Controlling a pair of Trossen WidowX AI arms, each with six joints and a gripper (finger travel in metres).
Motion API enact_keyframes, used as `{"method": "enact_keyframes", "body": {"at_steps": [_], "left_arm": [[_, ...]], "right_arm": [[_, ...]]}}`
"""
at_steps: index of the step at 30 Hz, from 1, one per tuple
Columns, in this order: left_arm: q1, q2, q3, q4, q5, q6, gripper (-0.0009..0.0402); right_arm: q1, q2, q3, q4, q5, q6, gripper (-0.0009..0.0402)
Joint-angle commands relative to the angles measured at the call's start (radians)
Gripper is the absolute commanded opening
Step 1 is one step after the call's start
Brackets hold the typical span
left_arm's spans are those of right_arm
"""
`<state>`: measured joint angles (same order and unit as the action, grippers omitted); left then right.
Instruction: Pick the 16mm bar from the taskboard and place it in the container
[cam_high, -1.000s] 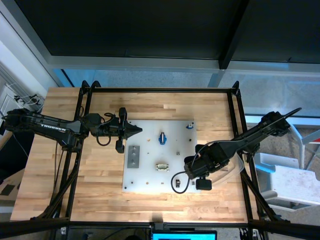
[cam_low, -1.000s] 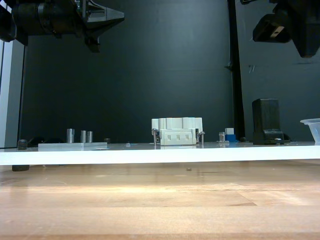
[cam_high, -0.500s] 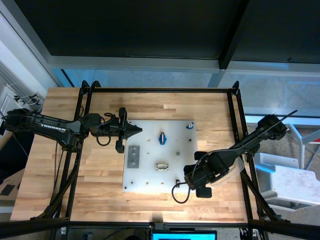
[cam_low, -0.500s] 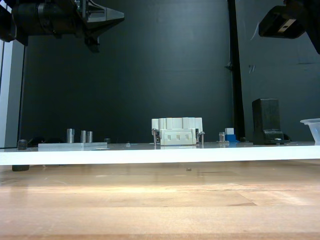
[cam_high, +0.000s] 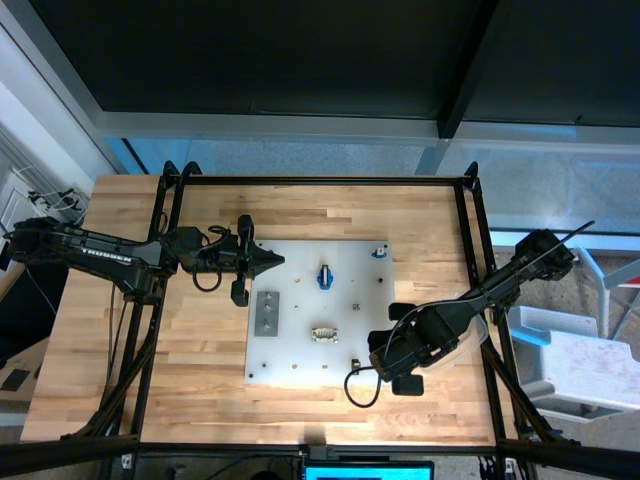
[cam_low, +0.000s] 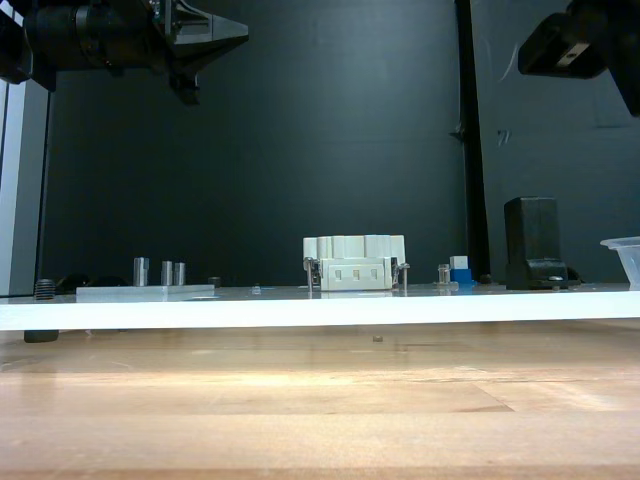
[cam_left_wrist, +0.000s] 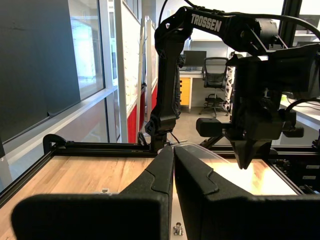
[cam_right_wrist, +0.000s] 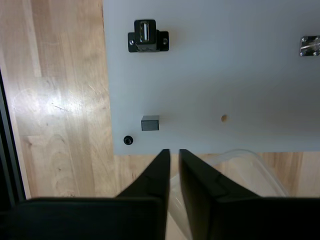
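Note:
The taskboard (cam_high: 300, 350) is a white square board in the middle of the table. In the right wrist view a tiny silver-gray peg, the 16mm bar (cam_right_wrist: 150, 123), sits on the taskboard (cam_right_wrist: 225, 75) near its corner, beside a small black screw (cam_right_wrist: 128, 140). My right gripper (cam_right_wrist: 174, 156) hovers shut above the board's edge, short of the bar, with nothing between its fingers. The clear container (cam_right_wrist: 250, 161) lies just off that edge, under the right arm (cam_high: 470, 340). My left gripper (cam_high: 272, 260) is shut and held high over the board's far left corner.
A gray block (cam_high: 267, 312) with three short pegs (cam_low: 160, 271), a blue knob (cam_high: 324, 276), a white connector (cam_low: 354, 263) and a black USB holder (cam_right_wrist: 148, 36) stand on the board. A black frame (cam_high: 320, 181) rings the table.
The right gripper has risen and shifted toward the board's near right corner during the last second. The left arm has not moved.

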<state>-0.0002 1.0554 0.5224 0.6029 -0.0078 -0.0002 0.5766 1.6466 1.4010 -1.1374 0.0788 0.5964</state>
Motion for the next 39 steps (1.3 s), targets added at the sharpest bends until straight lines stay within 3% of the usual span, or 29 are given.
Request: {"method": "enact_keyframes", "body": {"at_steps": [1, 7, 13, 39], "left_arm": [[0.0, 0.0, 0.0, 0.0, 0.0, 0.0, 0.0], [0.0, 0.0, 0.0, 0.0, 0.0, 0.0, 0.0], [0.0, 0.0, 0.0, 0.0, 0.0, 0.0, 0.0], [0.0, 0.0, 0.0, 0.0, 0.0, 0.0, 0.0]], "right_arm": [[0.0, -0.001, -0.014, 0.013, 0.0, -0.002, 0.0083], [0.002, -0.001, -0.047, 0.058, -0.001, -0.002, 0.0176], [0.005, 0.033, -0.054, 0.071, -0.001, -0.003, 0.0222], [0.02, 0.13, -0.068, 0.143, 0.018, -0.027, 0.0227]]}}
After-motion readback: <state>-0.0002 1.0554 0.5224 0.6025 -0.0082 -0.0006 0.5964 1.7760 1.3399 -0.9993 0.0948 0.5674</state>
